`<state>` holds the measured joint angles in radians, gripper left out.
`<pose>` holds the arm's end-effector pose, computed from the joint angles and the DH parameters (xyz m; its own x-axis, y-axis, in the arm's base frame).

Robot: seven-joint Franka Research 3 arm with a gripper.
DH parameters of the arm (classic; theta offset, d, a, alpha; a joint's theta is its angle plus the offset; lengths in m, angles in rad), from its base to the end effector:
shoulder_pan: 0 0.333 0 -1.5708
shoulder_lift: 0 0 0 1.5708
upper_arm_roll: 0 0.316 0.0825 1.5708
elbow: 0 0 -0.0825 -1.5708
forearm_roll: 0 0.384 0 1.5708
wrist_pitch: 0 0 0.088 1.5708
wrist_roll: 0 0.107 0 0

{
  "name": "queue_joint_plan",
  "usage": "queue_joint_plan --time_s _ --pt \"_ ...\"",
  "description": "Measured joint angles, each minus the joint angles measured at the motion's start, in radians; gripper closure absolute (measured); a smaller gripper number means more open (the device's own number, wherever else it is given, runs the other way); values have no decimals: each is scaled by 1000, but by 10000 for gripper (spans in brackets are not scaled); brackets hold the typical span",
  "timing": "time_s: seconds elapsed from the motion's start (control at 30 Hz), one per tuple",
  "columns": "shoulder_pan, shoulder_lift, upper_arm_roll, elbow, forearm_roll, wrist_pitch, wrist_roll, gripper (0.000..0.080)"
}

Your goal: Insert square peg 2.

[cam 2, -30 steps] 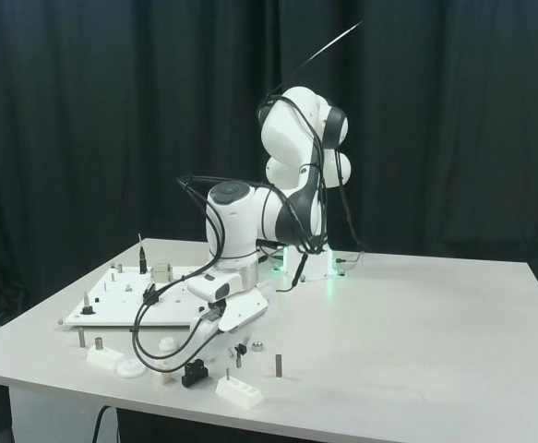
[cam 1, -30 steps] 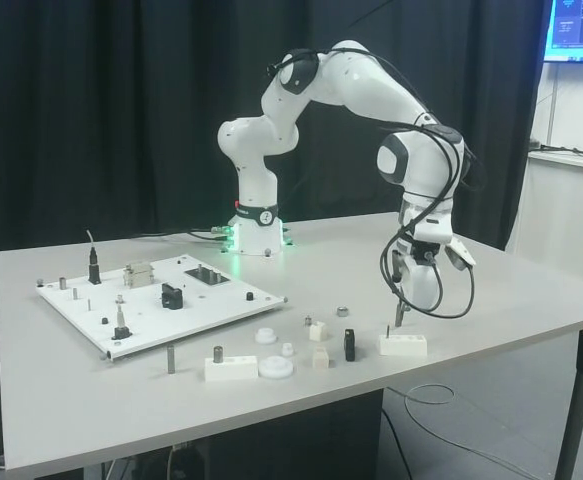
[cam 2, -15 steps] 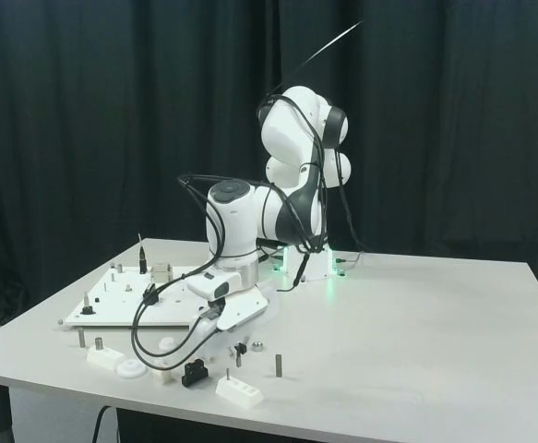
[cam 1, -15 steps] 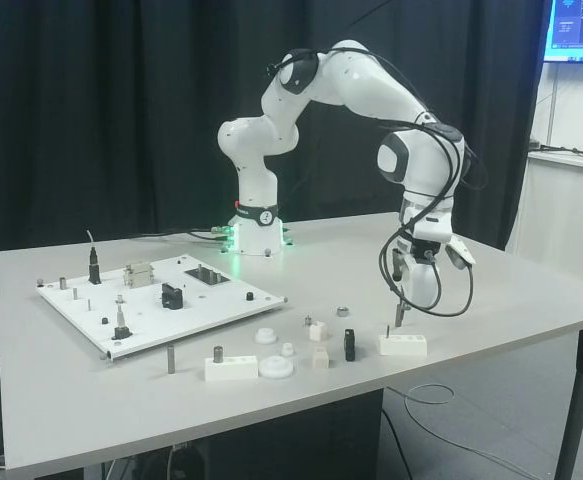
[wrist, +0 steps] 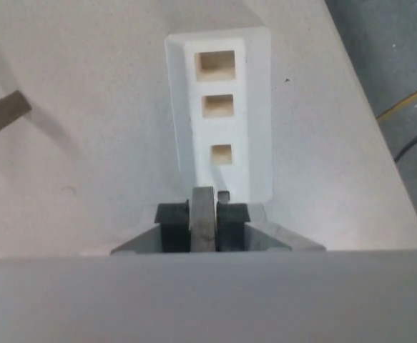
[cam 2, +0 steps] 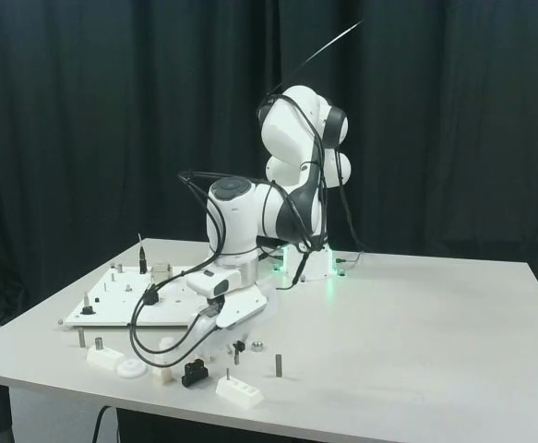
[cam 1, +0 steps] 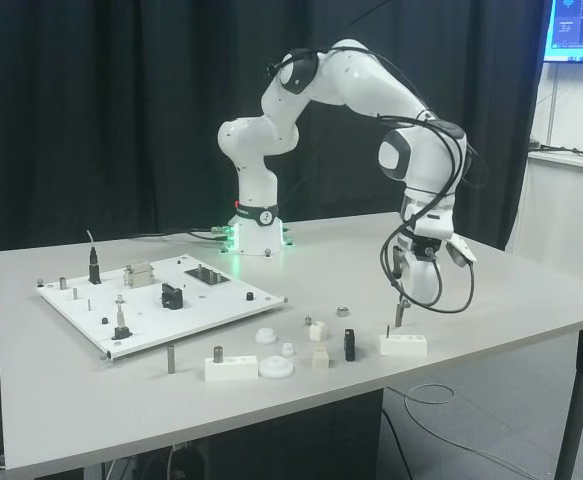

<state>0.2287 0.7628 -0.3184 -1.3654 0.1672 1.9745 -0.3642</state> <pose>0.7203 -0.0067 0.2705 0.9556 0.2626 -0.1336 0.2684 -0.9629 0.0274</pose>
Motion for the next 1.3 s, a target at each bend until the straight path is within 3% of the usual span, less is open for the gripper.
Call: queue_joint_plan --time_s 0.63,1.03,1.3 --pt "-35 -17 -6 18 -77 -9 151 728" --pt "-106 -34 -5 18 -155 -41 351 728" --pt "-172 -38 -5 15 -188 -44 378 728"
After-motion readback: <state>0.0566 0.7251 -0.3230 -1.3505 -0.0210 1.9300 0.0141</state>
